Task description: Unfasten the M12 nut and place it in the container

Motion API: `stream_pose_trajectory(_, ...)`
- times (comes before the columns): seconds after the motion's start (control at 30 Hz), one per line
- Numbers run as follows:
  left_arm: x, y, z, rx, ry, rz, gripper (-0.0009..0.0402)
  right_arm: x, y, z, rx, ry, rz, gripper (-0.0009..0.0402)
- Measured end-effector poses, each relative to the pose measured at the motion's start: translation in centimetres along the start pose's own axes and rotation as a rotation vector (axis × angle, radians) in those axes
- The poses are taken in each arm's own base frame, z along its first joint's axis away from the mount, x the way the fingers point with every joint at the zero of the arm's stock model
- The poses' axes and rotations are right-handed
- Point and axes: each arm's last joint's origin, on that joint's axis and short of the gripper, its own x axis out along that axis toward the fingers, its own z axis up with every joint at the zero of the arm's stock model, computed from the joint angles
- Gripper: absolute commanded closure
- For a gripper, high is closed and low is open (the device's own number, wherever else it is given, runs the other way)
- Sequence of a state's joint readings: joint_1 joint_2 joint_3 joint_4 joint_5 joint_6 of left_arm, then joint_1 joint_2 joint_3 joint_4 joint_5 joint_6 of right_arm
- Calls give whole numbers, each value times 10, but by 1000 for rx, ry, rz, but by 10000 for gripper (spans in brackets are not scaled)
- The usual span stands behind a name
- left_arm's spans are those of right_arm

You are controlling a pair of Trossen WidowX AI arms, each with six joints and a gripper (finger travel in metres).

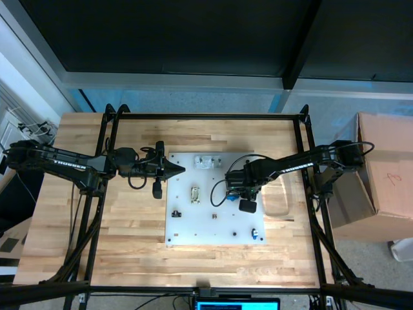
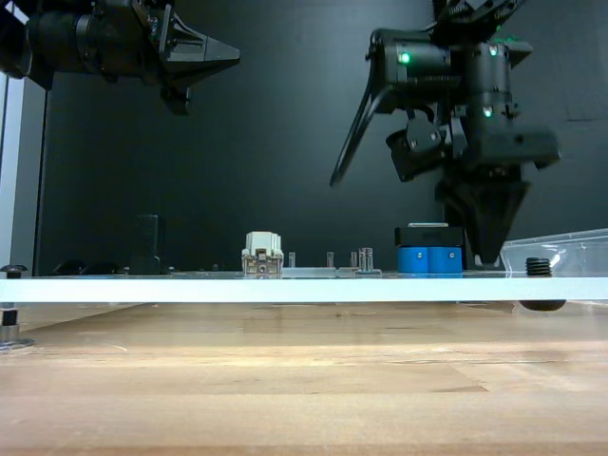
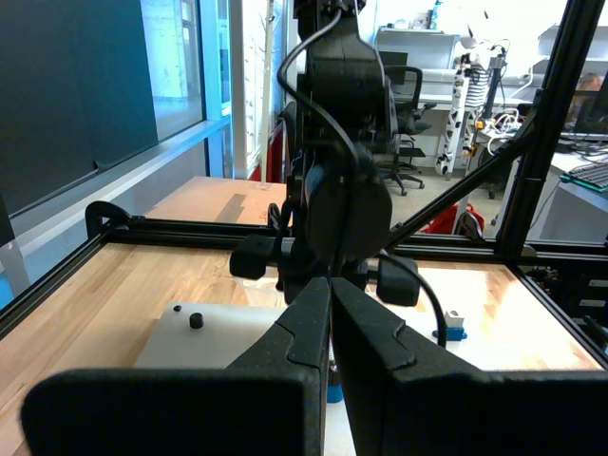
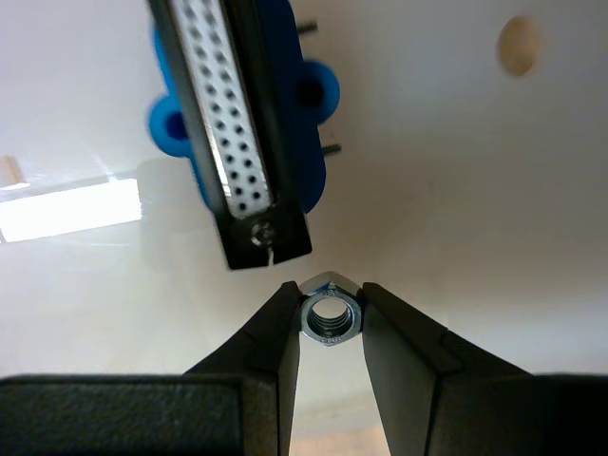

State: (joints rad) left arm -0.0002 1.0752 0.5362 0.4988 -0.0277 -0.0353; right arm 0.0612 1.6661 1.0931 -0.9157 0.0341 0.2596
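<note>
Right end effector [image 4: 330,306] pinches the nut [image 4: 330,321] by its tips, low over the board [image 1: 193,226], off the bare stud [image 2: 539,268]. Such a slight grip could drop it before the container [image 1: 284,194]. Left end effector [image 1: 177,170] hovers clenched at the board's left edge.

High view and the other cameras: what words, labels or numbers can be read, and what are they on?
"TROSSEN": on the left arm.
On the cardboard box: a handwritten mark, unreadable.
On the M12 nut: any stamped marks are too small to read; it is off its stud, gripped by the right gripper at the white board beside the blue connector.
No text on the left gripper, shut, raised above the board's left edge.
</note>
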Motion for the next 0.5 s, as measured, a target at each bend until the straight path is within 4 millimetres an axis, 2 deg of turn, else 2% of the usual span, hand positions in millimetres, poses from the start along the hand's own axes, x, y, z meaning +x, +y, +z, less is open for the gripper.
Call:
stream_pose_trajectory(0.23, 0, 0, 0, 0, 0, 0, 393, -30, -2, -6, 1, -53, 15, 380)
stream_pose_trajectory(0.5, 0, 0, 0, 0, 0, 0, 393, -53, -9, -37, 4, -74, 22, 380)
